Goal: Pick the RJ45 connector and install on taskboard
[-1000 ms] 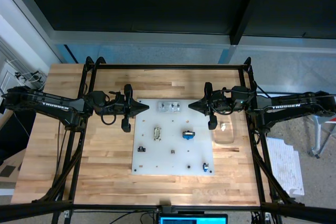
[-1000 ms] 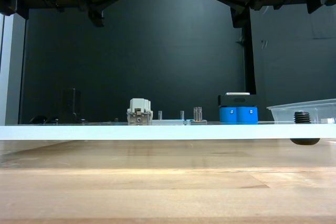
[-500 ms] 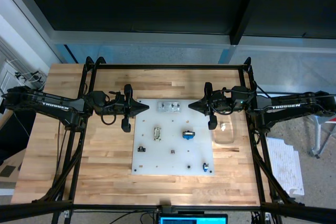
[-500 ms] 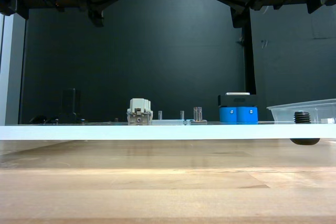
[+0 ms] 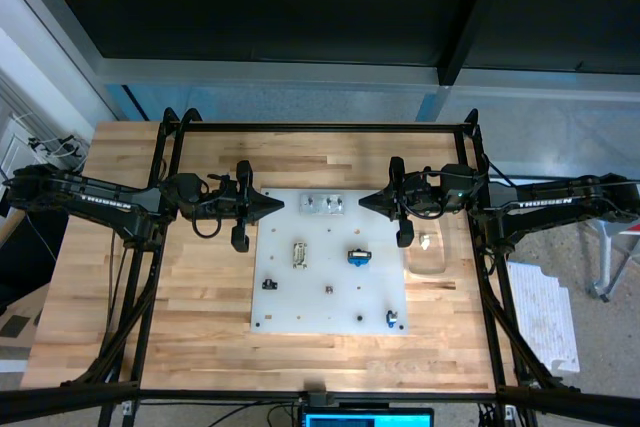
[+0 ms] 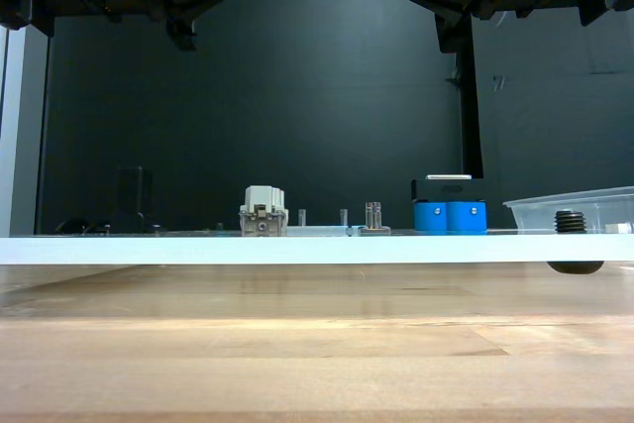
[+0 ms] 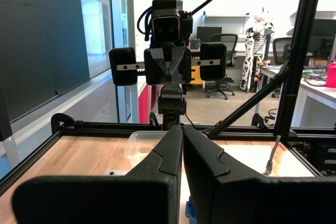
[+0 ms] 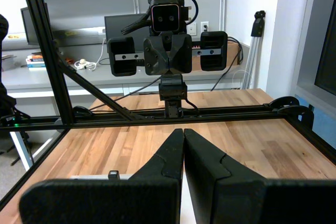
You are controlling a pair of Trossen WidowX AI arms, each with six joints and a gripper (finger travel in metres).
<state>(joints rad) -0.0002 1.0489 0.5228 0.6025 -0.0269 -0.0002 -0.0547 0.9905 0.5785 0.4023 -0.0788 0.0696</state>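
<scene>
High over the far left corner of the white board [image 5: 300, 309]: left gripper [image 5: 278, 205], pointing inward, fingers pressed together tip to tip, holding nothing. High over the far right corner: right gripper [image 5: 363, 200], also pointing inward, fingers closed flat against each other with nothing between, facing the other gripper across the board's far edge.

On the bench [image 5: 150, 287], just beside the board's right edge: clear tray [image 5: 428, 272], with a pale block [image 5: 425, 242] inside, toward its far end.

At the board's near right corner: small blue jack [image 5: 392, 320], with a pale greyish bit on top. Cannot tell from above whether that bit is the connector, and cannot tell from table height either.

Near the board's middle: a blue part [image 5: 358, 256] and, to its left, a pale grey housing [image 5: 298, 253], both standing on the board, well below and apart from both grippers.
</scene>
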